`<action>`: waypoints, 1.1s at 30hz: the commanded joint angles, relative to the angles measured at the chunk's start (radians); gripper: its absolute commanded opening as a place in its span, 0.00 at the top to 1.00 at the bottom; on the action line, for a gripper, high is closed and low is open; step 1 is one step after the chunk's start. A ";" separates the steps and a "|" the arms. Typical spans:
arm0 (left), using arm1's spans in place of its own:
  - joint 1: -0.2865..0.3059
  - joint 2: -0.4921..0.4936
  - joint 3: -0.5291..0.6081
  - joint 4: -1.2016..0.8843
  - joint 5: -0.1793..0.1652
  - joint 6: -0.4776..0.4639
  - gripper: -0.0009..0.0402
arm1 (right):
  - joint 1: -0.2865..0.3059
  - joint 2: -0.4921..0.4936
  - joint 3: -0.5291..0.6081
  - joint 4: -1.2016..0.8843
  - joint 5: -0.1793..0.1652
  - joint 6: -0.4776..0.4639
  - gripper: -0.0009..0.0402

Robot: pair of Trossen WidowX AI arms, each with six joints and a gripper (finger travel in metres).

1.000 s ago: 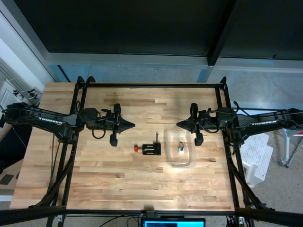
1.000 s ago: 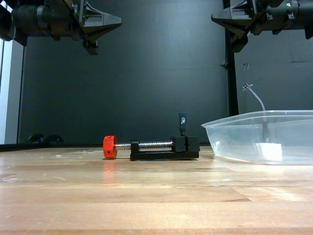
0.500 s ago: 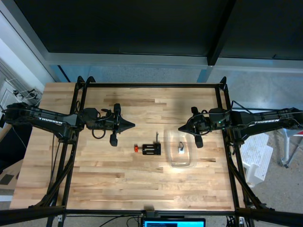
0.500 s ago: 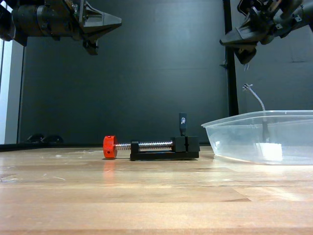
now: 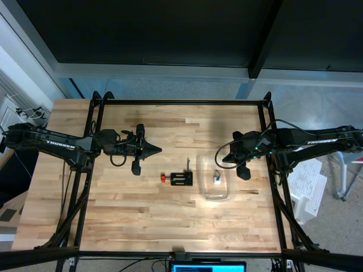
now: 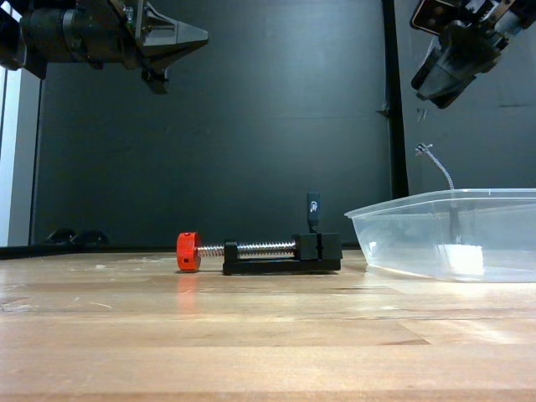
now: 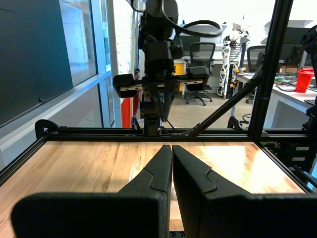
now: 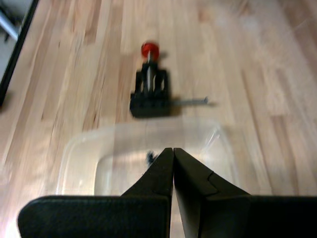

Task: Pick the USB-C connector and install on taskboard

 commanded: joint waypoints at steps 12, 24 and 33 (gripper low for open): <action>0.000 0.000 0.000 0.000 0.000 0.000 0.98 | 0.060 0.230 0.195 -0.293 0.003 0.024 0.98; 0.000 0.000 0.000 0.000 0.000 0.000 0.98 | 0.123 0.359 0.202 -0.320 0.038 0.084 0.88; 0.000 0.000 0.000 0.000 0.000 0.000 0.98 | 0.132 0.413 0.200 -0.313 0.079 0.119 0.61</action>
